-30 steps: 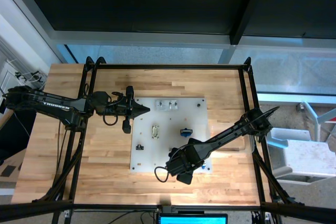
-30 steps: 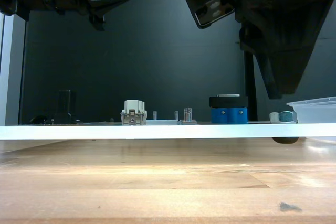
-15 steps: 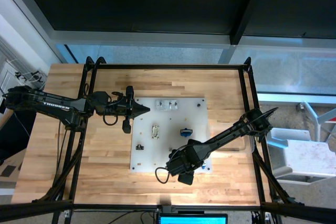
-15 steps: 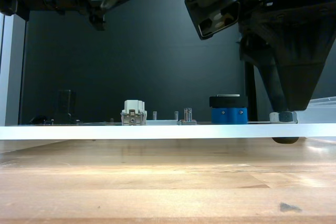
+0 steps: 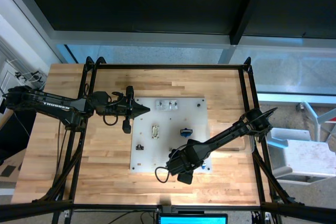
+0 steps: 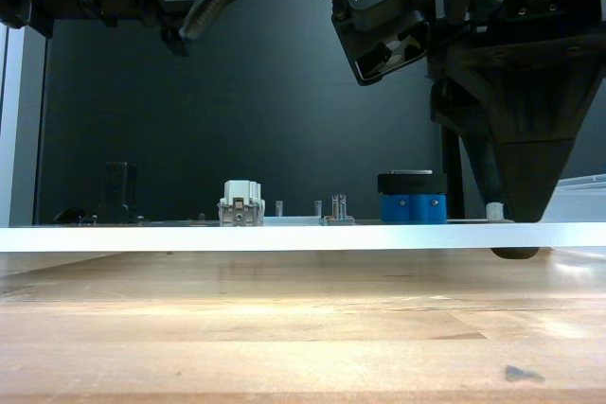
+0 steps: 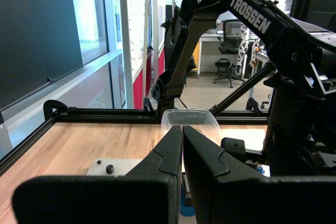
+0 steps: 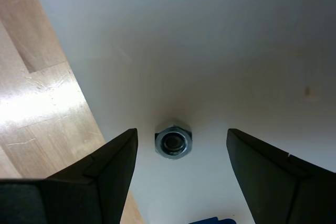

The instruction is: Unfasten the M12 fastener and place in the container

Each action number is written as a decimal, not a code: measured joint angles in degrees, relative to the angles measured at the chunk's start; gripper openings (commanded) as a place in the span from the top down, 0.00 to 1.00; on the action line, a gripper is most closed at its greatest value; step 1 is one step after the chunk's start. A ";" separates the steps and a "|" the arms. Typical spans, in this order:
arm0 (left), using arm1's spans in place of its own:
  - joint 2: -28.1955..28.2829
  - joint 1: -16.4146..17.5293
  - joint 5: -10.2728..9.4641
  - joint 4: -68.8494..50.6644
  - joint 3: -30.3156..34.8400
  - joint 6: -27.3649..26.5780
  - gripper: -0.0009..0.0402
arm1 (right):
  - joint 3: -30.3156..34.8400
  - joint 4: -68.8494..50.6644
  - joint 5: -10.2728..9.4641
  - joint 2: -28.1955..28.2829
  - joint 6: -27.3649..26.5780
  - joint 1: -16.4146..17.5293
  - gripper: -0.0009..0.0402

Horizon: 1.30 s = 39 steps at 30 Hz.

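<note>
Fingers (image 8: 105, 171) of the right hand (image 8: 181, 134) stand spread wide, pointing straight down at the flat white plastic board (image 8: 236, 51). Between them, touching neither, sits the small silver hexagonal nut (image 8: 173, 153). It is on its stud, and the dark end of the short black stud (image 8: 173, 141) fills its bore. The gap is far wider than the nut, with bare board on each side of it. This hand holds nothing.

From desk height the right hand (image 6: 519, 205) reaches down to the level of the board (image 6: 237, 237), and its dark finger covers most of the nut, so only a pale sliver (image 6: 491, 210) shows beside it. The shallow clear plastic tray with rounded corners (image 6: 579, 194) lies just past this hand, on the side of its own arm's base. From above, the right hand (image 5: 185, 167) hangs over the board's near right edge, above the light wooden desk (image 5: 105, 171).

The left hand (image 7: 182, 145) has its fingers pressed together on nothing. It hovers high over the board's far left edge (image 5: 139, 109), well apart from the nut. The clear tray (image 7: 189, 113) shows beyond its fingertips.
</note>
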 measured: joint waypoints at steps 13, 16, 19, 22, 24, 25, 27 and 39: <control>0.00 0.00 0.00 0.02 0.02 0.00 0.98 | -0.04 0.15 -0.20 0.00 -0.46 -0.09 0.76; 0.00 0.00 0.00 0.02 0.02 0.00 0.98 | -0.04 0.33 -0.24 0.00 -1.01 -0.07 0.82; 0.00 0.00 0.00 0.00 0.00 0.00 0.98 | -0.04 0.33 -0.26 -0.02 -1.22 -0.09 0.87; 0.00 0.00 0.00 0.00 0.00 -0.02 0.98 | -0.07 0.61 -0.24 -0.02 -1.92 -0.09 0.91; 0.00 0.00 0.00 0.02 0.02 0.00 0.98 | -0.09 0.70 -0.17 -0.02 -3.04 -0.09 0.93; 0.00 0.00 0.00 0.00 0.00 -0.02 0.98 | -0.11 0.72 -0.15 -0.04 -3.65 -0.09 0.94; 0.00 0.00 0.00 0.00 0.02 0.00 0.98 | -0.11 0.81 -0.13 -0.04 -5.38 -0.11 0.95; 0.00 0.00 0.00 0.00 0.02 0.00 0.98 | -0.13 2.27 -0.04 -0.11 -31.71 -0.11 0.96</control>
